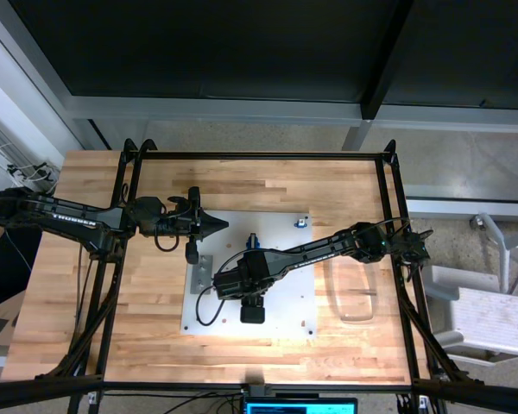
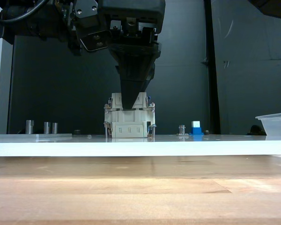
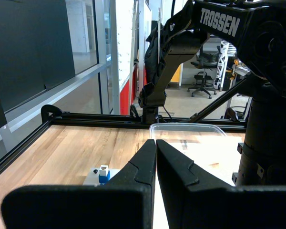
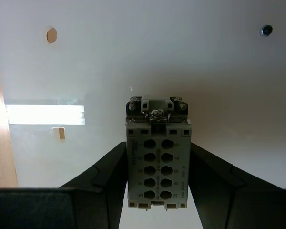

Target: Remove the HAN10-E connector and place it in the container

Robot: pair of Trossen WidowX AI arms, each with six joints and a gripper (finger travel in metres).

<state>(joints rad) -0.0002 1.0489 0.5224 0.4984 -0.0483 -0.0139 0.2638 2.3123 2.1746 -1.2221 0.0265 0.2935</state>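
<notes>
HAN10-E connector [image 4: 157, 167] sits in right gripper [image 4: 157, 149]; closed left gripper [image 3: 156, 143] overhangs board [image 1: 281, 231] edge.

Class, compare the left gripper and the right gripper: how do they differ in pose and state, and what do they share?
The left gripper is shut on nothing; the right gripper is shut on the HAN10-E connector. The left gripper points level; the right gripper points straight down at the white board. Both are black, with two tapered fingers.
</notes>
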